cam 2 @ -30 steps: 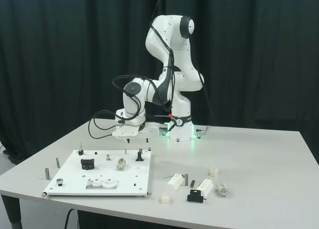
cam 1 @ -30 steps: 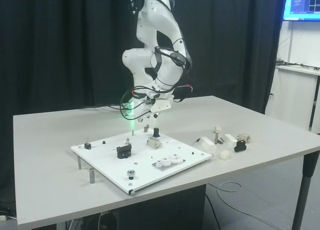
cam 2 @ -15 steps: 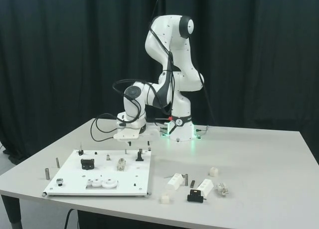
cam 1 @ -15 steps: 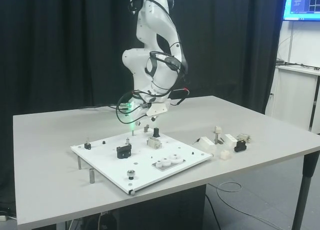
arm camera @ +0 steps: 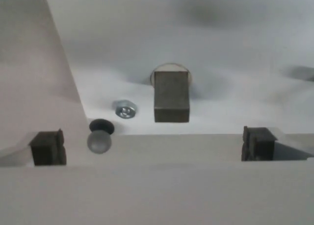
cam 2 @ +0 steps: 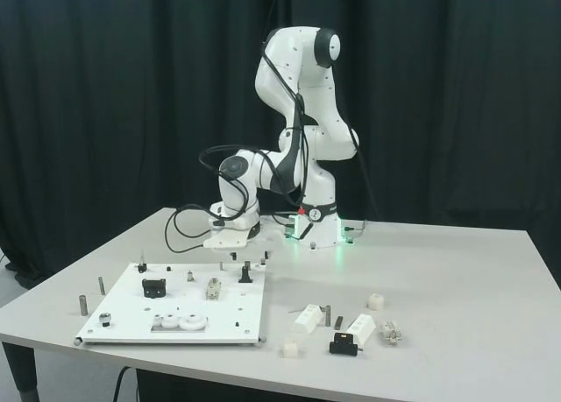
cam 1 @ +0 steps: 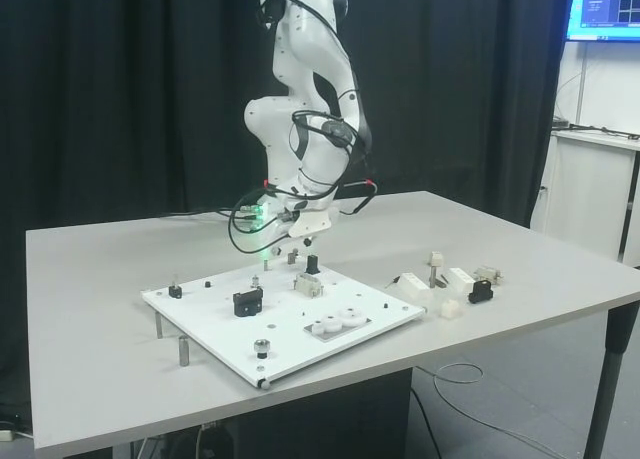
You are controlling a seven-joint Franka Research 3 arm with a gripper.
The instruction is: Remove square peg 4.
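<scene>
The peg (arm camera: pixel 171 96) has not been lifted yet: in the wrist view it stands upright in a round seat on the white board (arm camera: pixel 235 48), so the approach looks nearly finished while the descent, the grasp and the pull upward are all left to do. The claw (arm camera: pixel 152 145) is released, its two dark fingertips (arm camera: pixel 47 148) spread wide apart with nothing between them. Judging from the wrist view, the peg sits roughly midway between the two fingertips and somewhat ahead of the line joining them, below the claw and not touching either one. A small metal nut (arm camera: pixel 125 109) and a dark round knob (arm camera: pixel 100 135) lie on the board just beside the peg, toward one fingertip, and I judge they could be brushed as the claw comes down. From the room views the claw (cam 1: pixel 297 241) hangs over the far part of the board (cam 1: pixel 190 314), above the small parts there, with the loose pieces (cam 2: pixel 342 326) well apart on the grey table (cam 2: pixel 456 288).
</scene>
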